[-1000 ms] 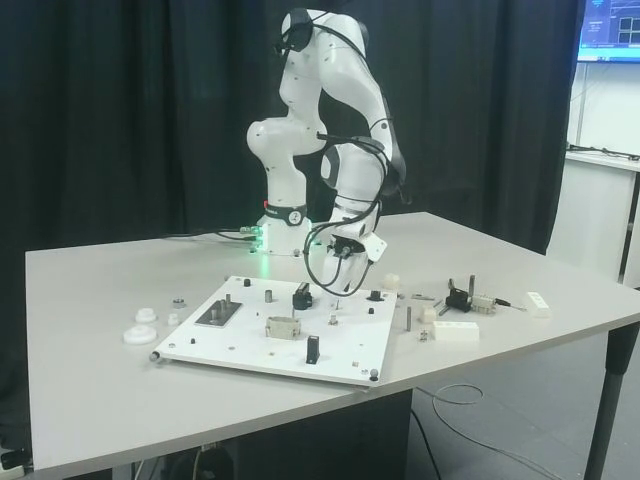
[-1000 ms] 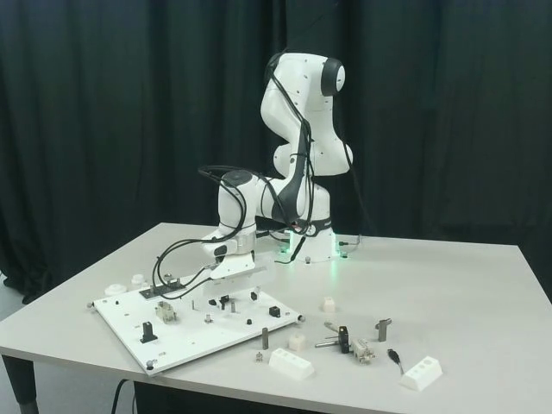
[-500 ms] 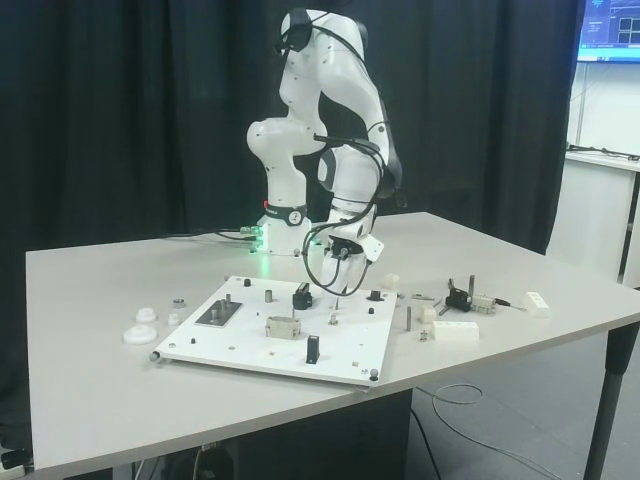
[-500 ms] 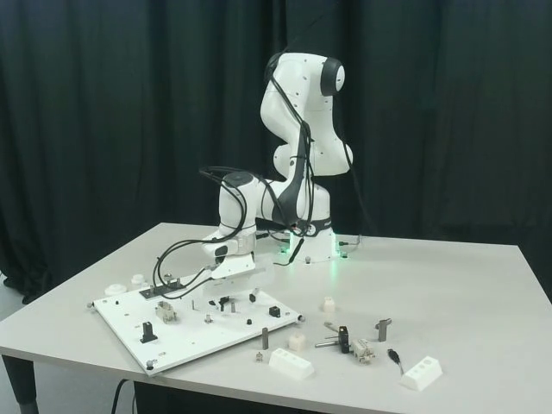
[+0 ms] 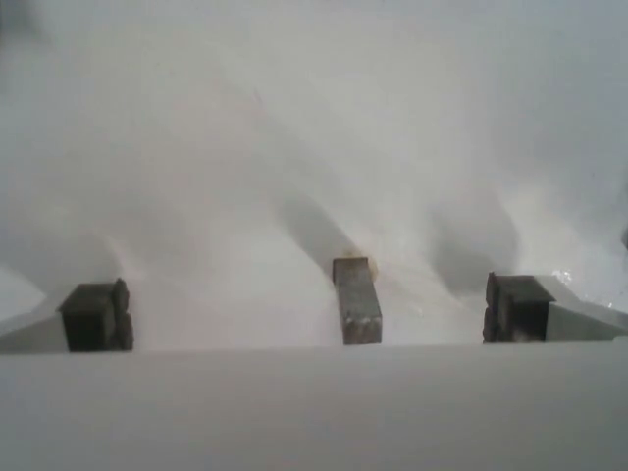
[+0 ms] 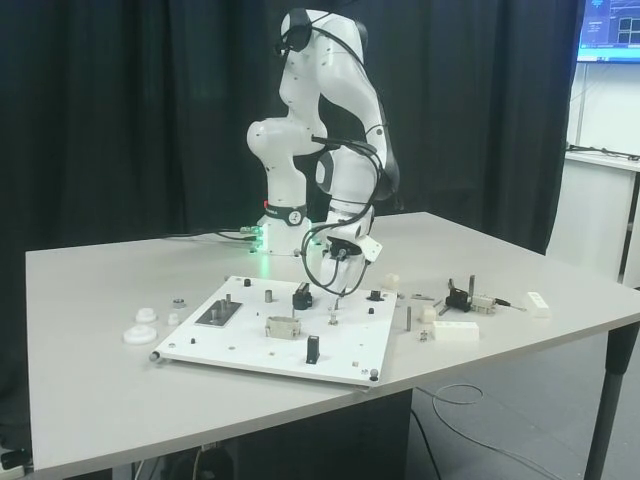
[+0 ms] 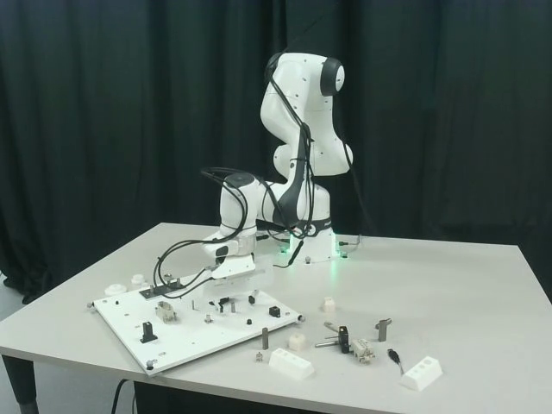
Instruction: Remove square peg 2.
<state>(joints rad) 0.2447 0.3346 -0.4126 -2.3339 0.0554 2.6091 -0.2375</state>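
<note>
Fingers (image 5: 95, 316) of our gripper (image 5: 306, 319) stand wide open and hold nothing. Going from the left finger to the right one, the peg (image 5: 356, 299) stands upright between them on the white board (image 5: 294, 147), touching neither. We judge it small, light, stiff and smooth metal, perhaps slippery. We should take it on its two flat sides, near the top.

One white robot arm (image 6: 330, 110) stands on one grey table (image 6: 90, 300). One white board (image 6: 280, 335) lies there, with one grey metal plate (image 6: 218, 314) on it. Beside the board sit two long white blocks (image 7: 291, 364) (image 7: 422, 373) and two small white cubes (image 7: 297, 342) (image 7: 328, 304).
</note>
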